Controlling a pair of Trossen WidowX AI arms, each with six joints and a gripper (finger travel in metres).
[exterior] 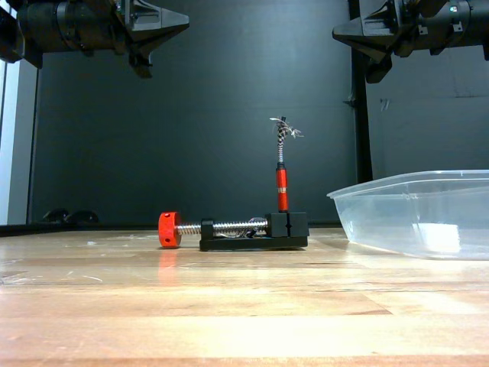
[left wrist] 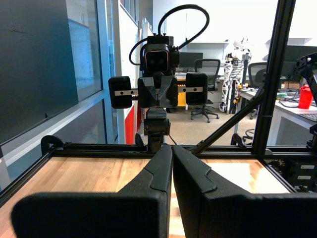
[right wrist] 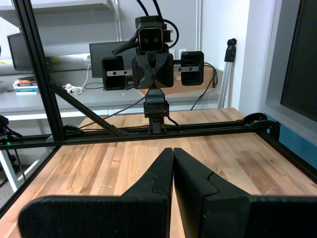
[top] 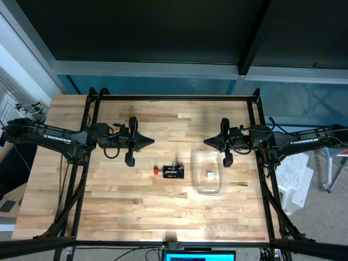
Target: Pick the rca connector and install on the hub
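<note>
Left gripper: fingers clenched, empty, raised left of centre. Right gripper: same, opposite. Small black rectangular hub w/ red knob: I log it on wooden table, beside clear plastic tray. Slim red-and-silvery rca connector: upright on hub.

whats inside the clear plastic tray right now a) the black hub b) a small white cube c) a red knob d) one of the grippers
b: a small white cube lies in the clear tray. The hub sits outside it, and the left gripper and right gripper hang shut, raised well above both.
</note>
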